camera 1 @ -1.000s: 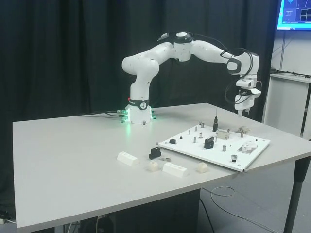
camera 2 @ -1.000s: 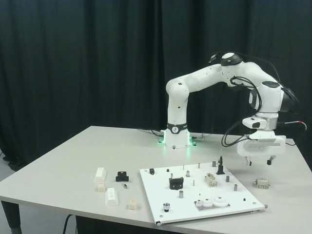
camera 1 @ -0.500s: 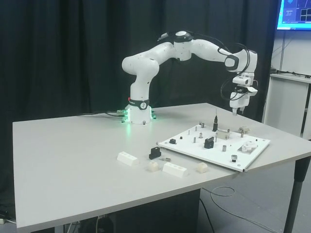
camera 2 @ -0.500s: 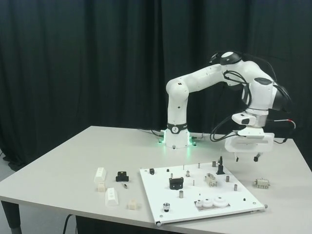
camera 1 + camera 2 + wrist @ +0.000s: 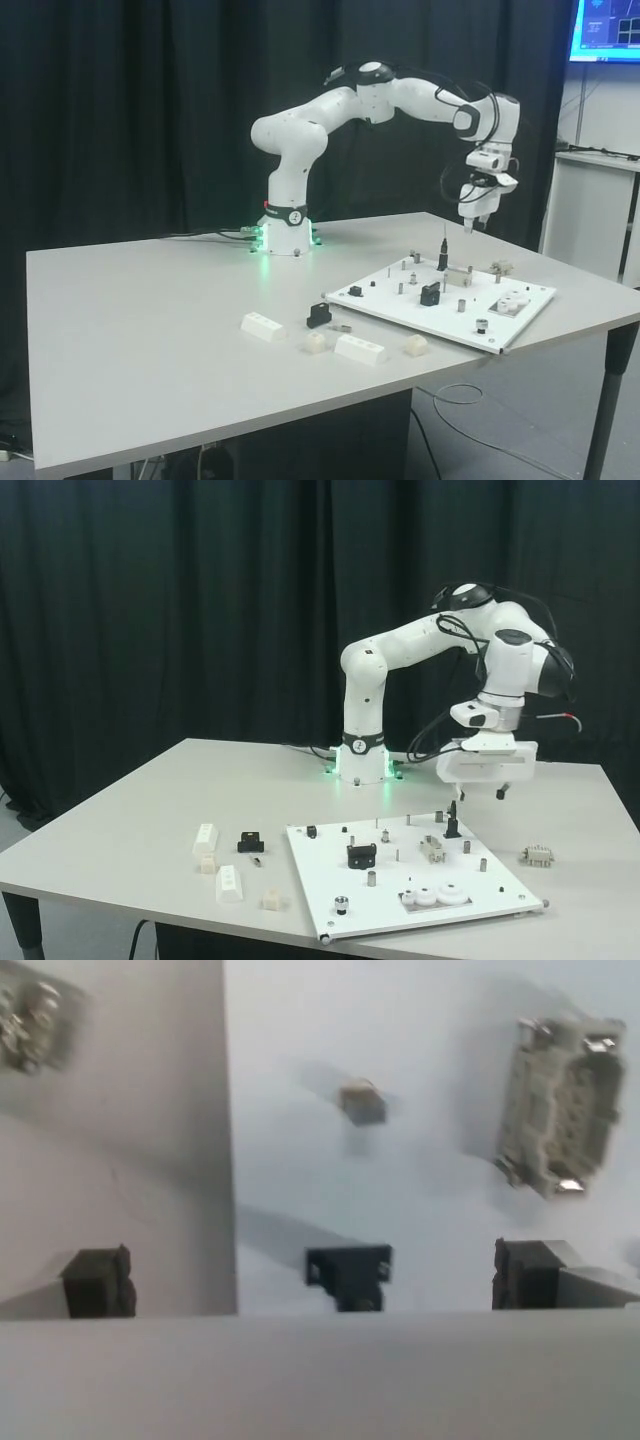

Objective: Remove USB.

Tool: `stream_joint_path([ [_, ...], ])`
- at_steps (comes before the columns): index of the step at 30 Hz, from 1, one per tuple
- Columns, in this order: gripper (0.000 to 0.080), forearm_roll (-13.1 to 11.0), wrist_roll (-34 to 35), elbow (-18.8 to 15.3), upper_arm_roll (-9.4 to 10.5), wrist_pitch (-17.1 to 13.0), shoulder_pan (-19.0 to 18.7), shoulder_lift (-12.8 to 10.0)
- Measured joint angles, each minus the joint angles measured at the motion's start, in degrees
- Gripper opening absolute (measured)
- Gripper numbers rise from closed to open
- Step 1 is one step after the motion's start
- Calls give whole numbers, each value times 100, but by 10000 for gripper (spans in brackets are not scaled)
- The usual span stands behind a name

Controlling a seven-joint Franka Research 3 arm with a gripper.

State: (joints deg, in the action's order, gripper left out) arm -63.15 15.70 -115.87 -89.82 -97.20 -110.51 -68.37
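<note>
Hovering above the grey table (image 5: 150, 300), the white arm (image 5: 300, 130) is holding its gripper (image 5: 481, 793) over the white board (image 5: 320, 880), fingers spread wide and carrying nothing. The USB (image 5: 452, 825) is standing upright in its socket just below, showing between the fingertips in the wrist view. Risk ahead: an off-line descent could be putting a fingertip on the plug's top, or a tilted pull jamming it and lifting the board.
</note>
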Motion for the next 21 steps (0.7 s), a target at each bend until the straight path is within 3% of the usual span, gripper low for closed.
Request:
stream_joint_path([
  [8,800,88,-330,-258,-120,126,-44,1],
  [21,800,71,-573,-733,-138,190,-259,1],
])
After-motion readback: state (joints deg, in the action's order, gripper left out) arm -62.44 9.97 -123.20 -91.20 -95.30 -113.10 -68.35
